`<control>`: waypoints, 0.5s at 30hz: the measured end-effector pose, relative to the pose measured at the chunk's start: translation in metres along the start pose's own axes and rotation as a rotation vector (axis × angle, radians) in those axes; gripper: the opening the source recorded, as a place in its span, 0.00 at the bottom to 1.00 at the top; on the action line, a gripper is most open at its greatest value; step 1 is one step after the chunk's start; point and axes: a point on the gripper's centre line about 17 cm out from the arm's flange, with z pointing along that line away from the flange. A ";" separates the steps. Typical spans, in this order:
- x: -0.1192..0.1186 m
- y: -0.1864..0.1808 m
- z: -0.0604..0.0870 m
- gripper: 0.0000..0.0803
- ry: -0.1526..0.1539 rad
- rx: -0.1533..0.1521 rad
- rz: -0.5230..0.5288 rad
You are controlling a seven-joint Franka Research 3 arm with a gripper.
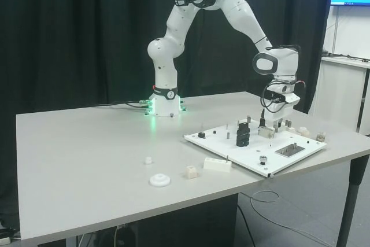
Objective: Insert square peg 3.
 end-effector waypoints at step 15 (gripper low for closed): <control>0.005 0.003 -0.009 0.48 -0.001 -0.002 -0.003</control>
